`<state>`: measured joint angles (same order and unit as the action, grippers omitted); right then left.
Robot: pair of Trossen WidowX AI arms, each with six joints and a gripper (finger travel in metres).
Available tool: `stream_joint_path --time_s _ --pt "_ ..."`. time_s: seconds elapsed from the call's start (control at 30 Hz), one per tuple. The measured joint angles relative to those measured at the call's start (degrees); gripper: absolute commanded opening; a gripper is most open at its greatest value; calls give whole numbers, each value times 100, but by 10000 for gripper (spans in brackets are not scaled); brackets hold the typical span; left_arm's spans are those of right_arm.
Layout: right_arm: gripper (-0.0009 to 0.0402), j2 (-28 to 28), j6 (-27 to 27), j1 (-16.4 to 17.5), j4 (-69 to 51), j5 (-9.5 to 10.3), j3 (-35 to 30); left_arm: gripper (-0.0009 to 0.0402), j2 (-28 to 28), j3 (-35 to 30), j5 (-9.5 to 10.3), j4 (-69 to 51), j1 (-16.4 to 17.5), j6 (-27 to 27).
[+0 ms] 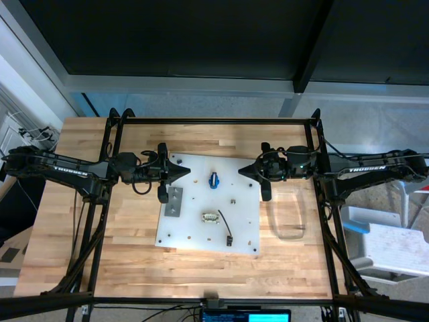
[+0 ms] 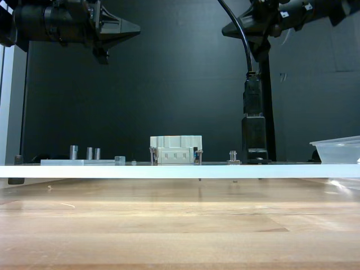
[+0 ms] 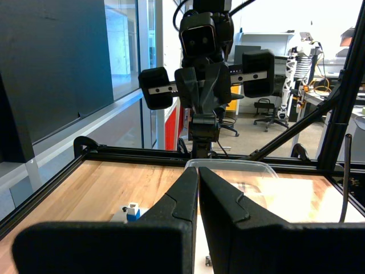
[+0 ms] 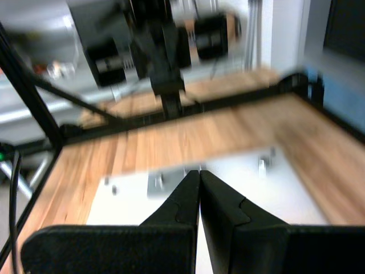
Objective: Remove the USB connector from the USB hub and place in the container
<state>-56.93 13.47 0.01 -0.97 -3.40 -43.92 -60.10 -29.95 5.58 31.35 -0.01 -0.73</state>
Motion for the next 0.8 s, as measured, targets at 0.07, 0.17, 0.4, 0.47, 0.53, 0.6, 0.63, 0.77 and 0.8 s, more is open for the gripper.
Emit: stream_joint_path --time_s 0.07,0.17,0.4,0.47,0.53,0.6,0.63,0.77,0.8 --pt "0 -37 13 50 -699 0 -295 1 -2 0 2 -2 0 0" --pt "0 -129 -11 199 -1641 -4 -763 1 0 0 2 -2 0 0" --pt "0 -551 275 614 -3333 -24 -1799 1 -2 2 2 -2 0 0" --pt "0 -680 444 774 -3735 -184 -2009 1 0 2 2 -2 0 0" --pt "0 -817 568 970 -4076 -442 -2157 1 -2 0 2 -2 0 0" --pt "0 -951 717 1185 -4336 -590 -2260 1 -2 0 0 -2 0 0" --pt "0 -1003 800 1274 -4428 -601 -2302 1 0 0 2 -2 0 0" --pt "0 -1187 1139 1668 -4649 -612 -2400 1 0 2 2 -2 0 0" --pt "0 -1241 1226 1777 -4656 -629 -2402 1 -2 0 0 -2 0 0"
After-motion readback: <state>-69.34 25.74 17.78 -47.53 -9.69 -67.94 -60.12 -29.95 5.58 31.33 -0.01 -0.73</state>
